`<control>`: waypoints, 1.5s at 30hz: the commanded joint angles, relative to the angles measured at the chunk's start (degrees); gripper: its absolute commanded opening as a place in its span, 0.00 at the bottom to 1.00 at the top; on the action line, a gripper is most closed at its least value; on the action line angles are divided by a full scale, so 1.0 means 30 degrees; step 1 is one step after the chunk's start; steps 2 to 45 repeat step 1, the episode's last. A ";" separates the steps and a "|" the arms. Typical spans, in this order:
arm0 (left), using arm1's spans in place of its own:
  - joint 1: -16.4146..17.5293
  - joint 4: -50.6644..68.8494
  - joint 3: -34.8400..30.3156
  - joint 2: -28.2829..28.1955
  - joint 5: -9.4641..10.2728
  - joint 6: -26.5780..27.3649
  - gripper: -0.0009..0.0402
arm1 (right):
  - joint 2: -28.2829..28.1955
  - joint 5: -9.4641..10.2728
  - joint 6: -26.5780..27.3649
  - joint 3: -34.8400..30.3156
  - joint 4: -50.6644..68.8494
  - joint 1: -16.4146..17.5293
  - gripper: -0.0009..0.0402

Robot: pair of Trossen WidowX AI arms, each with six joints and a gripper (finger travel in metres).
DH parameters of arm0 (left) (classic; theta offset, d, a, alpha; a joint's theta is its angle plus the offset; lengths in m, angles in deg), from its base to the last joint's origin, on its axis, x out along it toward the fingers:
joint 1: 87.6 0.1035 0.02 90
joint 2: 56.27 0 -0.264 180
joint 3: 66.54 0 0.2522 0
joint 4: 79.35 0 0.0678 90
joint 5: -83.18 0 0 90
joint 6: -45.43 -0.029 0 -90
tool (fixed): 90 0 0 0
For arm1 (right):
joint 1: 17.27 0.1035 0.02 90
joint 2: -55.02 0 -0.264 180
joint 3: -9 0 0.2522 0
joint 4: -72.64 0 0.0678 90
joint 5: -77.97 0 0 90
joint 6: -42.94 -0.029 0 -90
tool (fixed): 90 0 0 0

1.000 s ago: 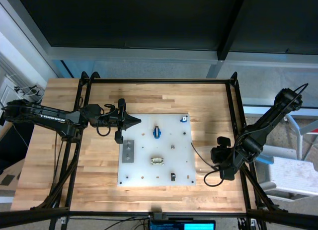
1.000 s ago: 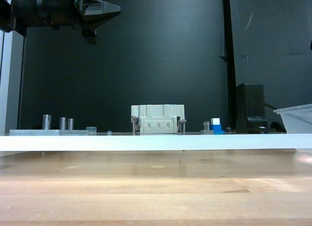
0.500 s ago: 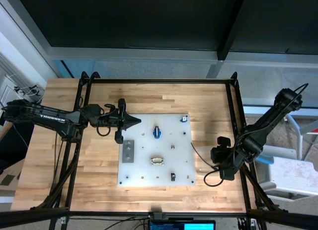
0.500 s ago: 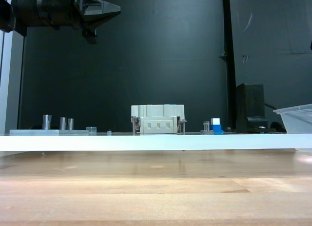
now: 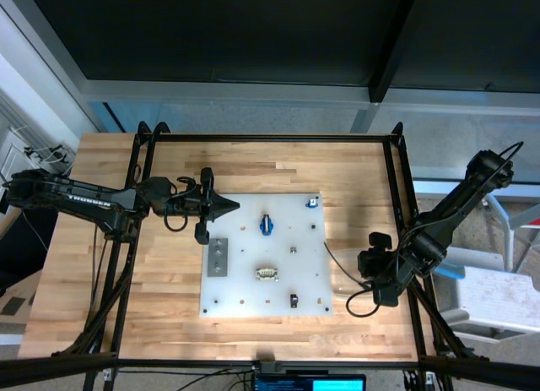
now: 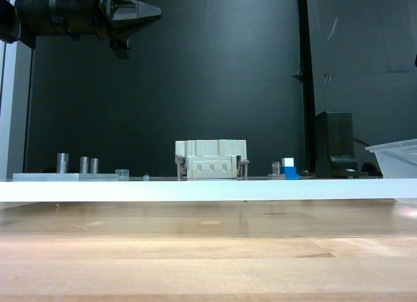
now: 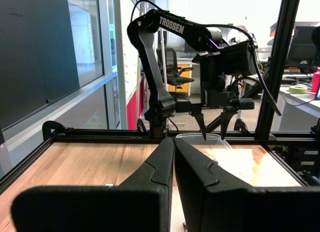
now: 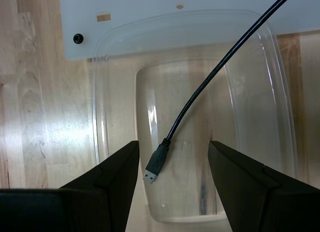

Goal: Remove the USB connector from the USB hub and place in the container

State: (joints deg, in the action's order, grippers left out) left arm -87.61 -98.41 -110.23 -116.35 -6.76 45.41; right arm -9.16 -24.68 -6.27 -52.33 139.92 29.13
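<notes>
The task board (image 5: 245,281) sits in the middle of the table (image 5: 101,273), with the USB hub (image 5: 294,301) by its near edge toward the right corner and the container (image 8: 97,117) on the table against its right edge. I see the USB connector (image 8: 155,168) lying in the container, plug end under the right gripper (image 8: 171,144), which hangs over it. The left gripper (image 5: 229,206) is up over the board's far left corner.
</notes>
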 commanded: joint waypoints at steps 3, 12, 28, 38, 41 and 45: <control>0.0000 0.0000 -0.0007 -0.0007 -0.0007 0.0000 0.02 | 0.0000 -0.0007 -0.0007 0.0000 0.0000 0.0007 0.49; 0.0000 0.0000 -0.0007 -0.0007 -0.0007 0.0000 0.02 | 0.0000 -0.0007 -0.0007 0.0000 0.0000 0.0007 0.49; 0.0000 0.0000 -0.0007 -0.0007 -0.0007 0.0000 0.02 | 0.0000 -0.0007 -0.0007 0.0000 0.0000 0.0007 0.49; 0.0000 0.0000 -0.0007 -0.0007 -0.0007 0.0000 0.02 | 0.0000 -0.0007 -0.0007 0.0000 0.0000 0.0007 0.49; 0.0000 0.0000 -0.0007 -0.0007 -0.0007 0.0000 0.02 | 0.0000 -0.0007 -0.0007 0.0000 0.0000 0.0007 0.49; 0.0000 0.0000 -0.0007 -0.0007 -0.0007 0.0000 0.02 | 0.0000 -0.0007 -0.0007 0.0000 0.0000 0.0007 0.49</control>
